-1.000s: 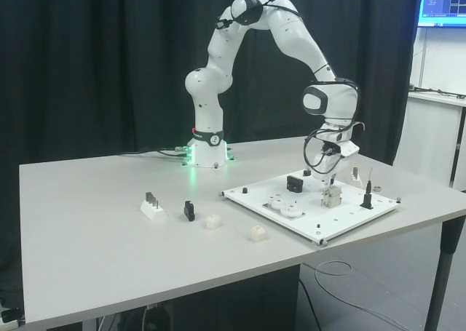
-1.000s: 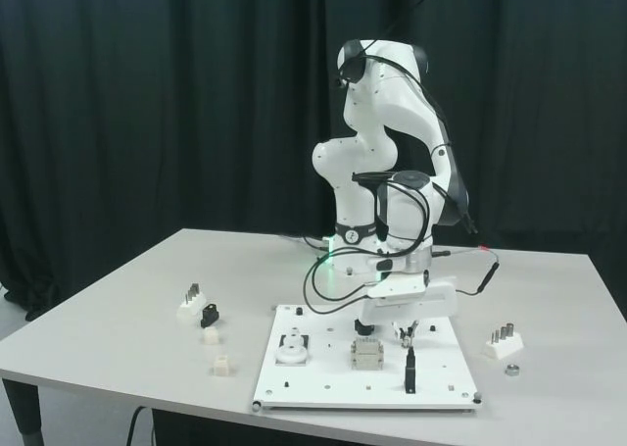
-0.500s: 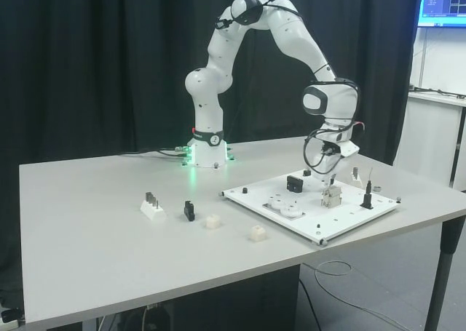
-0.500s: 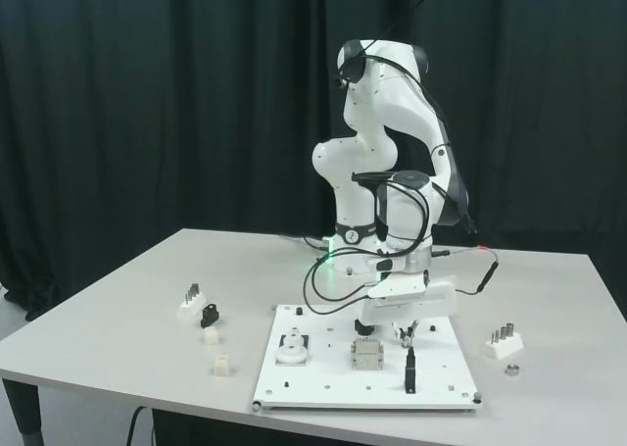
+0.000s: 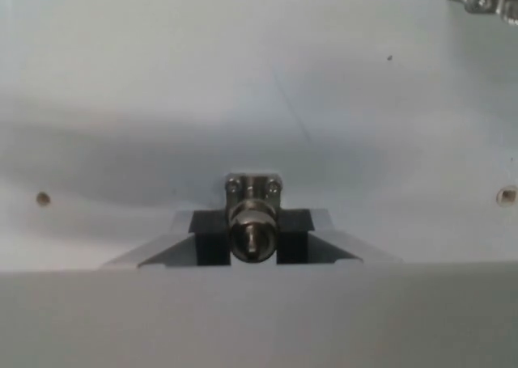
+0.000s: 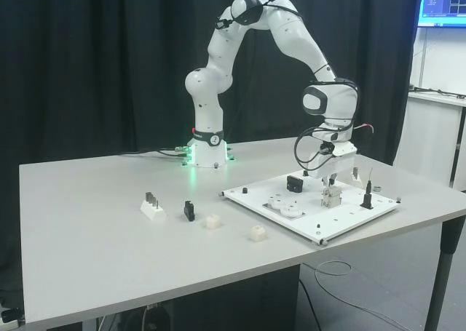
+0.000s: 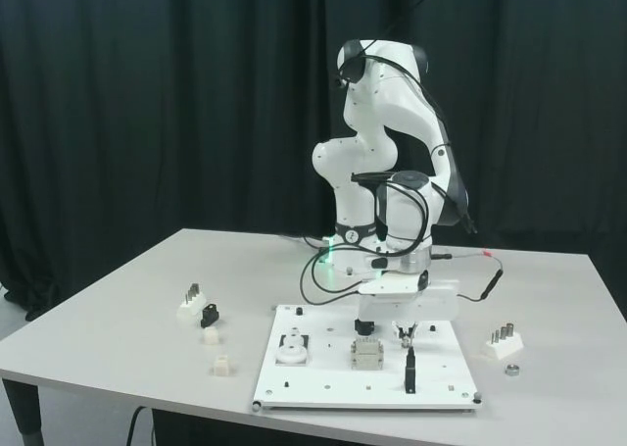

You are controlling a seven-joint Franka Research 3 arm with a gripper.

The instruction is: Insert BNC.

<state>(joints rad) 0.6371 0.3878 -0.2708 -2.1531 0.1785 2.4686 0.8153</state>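
In the wrist view a metal BNC socket [image 5: 252,226] with a square screwed flange stands on the white board [image 5: 162,101], straight below the camera. From the room it shows as a small grey block [image 6: 333,196] [image 7: 367,354] on the white board [image 6: 349,216] [image 7: 323,379]. My gripper [image 6: 329,177] [image 7: 402,330] hangs just above and slightly beside that block, its hand level. A thin black cable [image 7: 485,287] loops from the hand out to the side. What sits between the jaws is hidden.
The board also carries a black upright post [image 6: 368,198] [image 7: 409,372], a round white part [image 6: 291,206] [image 7: 291,348] and a black block [image 6: 294,182]. On the table are a white pin holder [image 6: 152,206], a black clip [image 6: 188,211], two white cubes [image 6: 212,221] [image 6: 257,233] and another pin holder [image 7: 503,341].
The hand has levelled out from a tilt and risen slightly above the grey block. The cable loop has swung with it.
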